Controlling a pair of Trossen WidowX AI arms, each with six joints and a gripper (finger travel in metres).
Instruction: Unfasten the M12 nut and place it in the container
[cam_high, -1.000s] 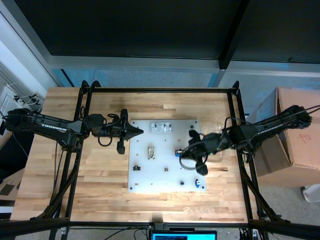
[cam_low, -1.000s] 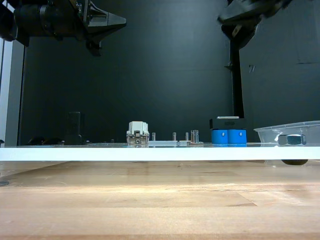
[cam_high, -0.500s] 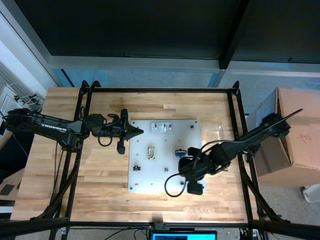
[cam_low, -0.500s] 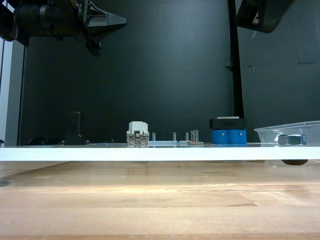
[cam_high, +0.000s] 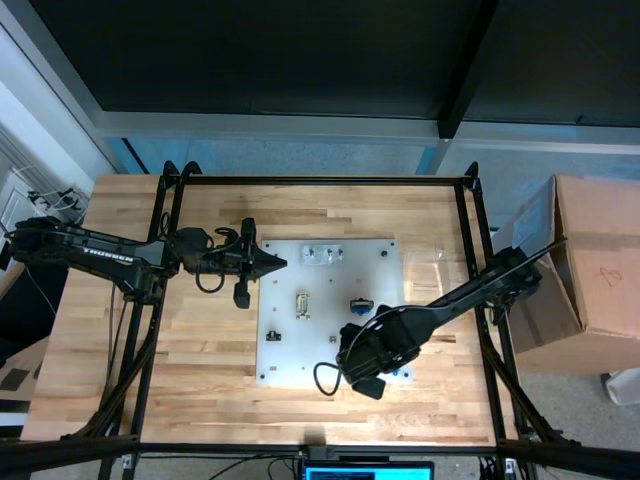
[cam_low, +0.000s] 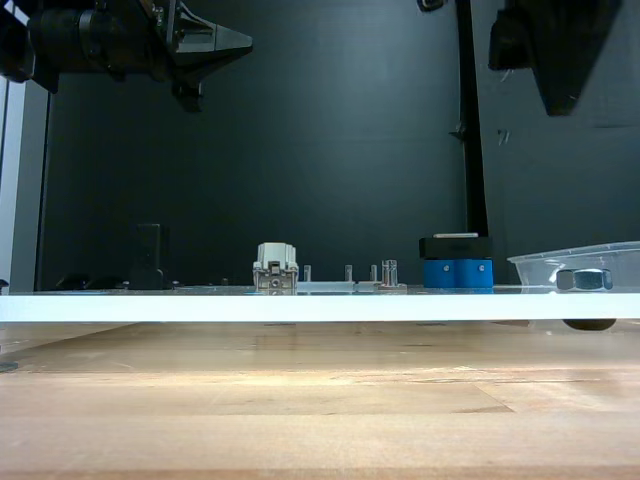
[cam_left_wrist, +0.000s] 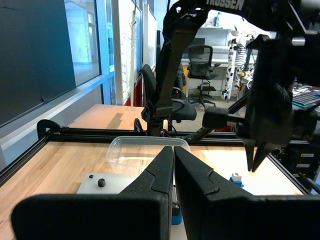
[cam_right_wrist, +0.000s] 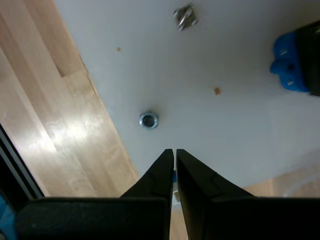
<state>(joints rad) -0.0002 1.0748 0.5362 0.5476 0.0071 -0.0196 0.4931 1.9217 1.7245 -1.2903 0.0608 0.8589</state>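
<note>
The small silver nut (cam_right_wrist: 148, 120) sits on its stud on the white board (cam_high: 300, 350), ringing a dark centre. In the low view the nut (cam_low: 585, 279) shows at board level in front of the clear tray (cam_low: 580, 258). In the high view my right gripper (cam_high: 362, 362) covers it. That gripper (cam_right_wrist: 174, 152) hangs shut and empty above the board, a little to the side of the nut, high up in the low view (cam_low: 563, 108). The tray (cam_high: 440, 265) beside the board's far right looks empty. My left gripper (cam_high: 282, 263) hovers shut at the board's far left edge.
A blue block with a black cap (cam_low: 457, 272) and a grey-white connector (cam_low: 275, 268) stand mid-board. A small silver post (cam_right_wrist: 185, 17) stands beyond the nut. A cardboard box (cam_high: 595, 270) sits off the table's right side. Black frame rails edge the table.
My right arm swung from beside the tray down toward the board's near right part and now points down over the nut. The left arm and the nut have not moved.
</note>
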